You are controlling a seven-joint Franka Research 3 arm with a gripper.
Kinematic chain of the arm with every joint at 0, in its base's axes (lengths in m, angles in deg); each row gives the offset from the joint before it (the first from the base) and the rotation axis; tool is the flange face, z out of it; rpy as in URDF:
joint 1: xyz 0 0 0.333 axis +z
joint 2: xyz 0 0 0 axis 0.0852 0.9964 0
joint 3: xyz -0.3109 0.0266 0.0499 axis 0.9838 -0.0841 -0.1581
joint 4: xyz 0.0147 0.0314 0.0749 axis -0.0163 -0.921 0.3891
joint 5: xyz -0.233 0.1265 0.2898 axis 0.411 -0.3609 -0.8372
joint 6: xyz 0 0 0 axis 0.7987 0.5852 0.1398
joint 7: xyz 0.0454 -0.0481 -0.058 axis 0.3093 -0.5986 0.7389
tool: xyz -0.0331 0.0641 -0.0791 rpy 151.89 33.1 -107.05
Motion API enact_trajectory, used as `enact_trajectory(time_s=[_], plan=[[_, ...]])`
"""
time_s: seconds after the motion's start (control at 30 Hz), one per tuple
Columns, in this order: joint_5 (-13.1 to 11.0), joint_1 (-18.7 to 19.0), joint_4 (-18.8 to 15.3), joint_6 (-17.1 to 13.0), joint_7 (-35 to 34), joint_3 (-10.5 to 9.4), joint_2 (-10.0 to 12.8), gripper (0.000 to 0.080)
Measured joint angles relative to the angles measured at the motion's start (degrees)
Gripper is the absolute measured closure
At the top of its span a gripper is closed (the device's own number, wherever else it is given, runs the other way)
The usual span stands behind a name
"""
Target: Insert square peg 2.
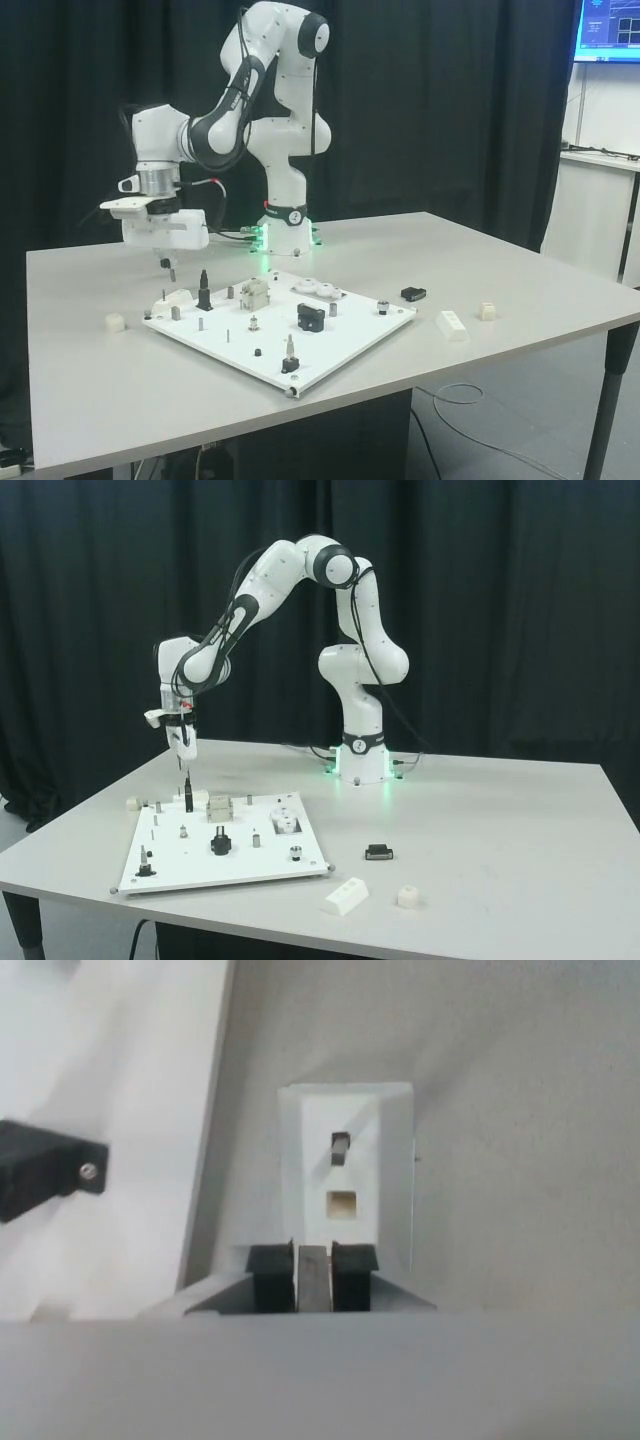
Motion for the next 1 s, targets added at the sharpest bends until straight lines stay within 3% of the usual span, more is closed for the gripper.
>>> enact_trajectory(time_s=[0.33,1.0], plan=[[2.73,0.0,0.0,2.24,-0.91,1.0,-3.01,0.0727],[4.57,0.35,0.06,3.61,-8.42,1.06,-4.33,0.0727]])
